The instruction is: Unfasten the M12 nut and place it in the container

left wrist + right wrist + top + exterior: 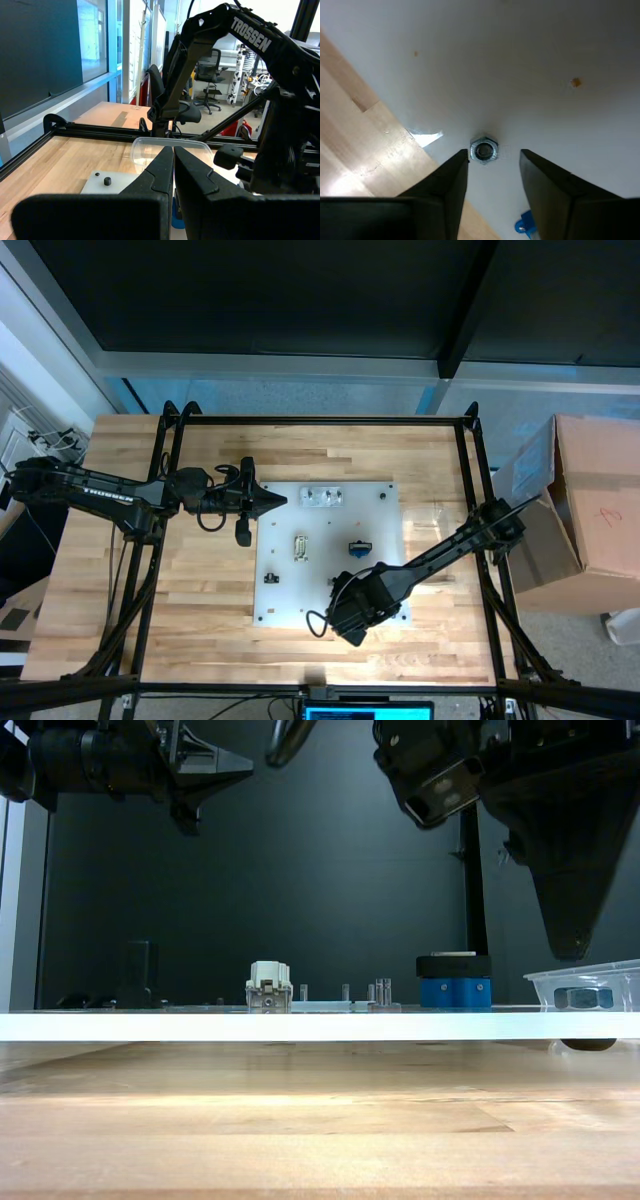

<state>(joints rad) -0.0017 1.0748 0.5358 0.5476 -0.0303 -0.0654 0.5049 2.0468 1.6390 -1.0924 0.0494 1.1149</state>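
The M12 nut sits on its stud, low on the white board, outside the container toward 1 o'clock. The right gripper hangs just above it, fingers apart. The left gripper, fingers together, hovers toward 11 o'clock over the board's far left edge

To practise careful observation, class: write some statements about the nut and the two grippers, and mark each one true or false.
1. The nut lies in the clear container. False: it sits on its stud, on the white board.
2. The right gripper hangs open above the nut. True.
3. The right gripper's fingers clamp the nut. False: they stand apart from it.
4. The left gripper is shut, raised over the board's far left corner. True.
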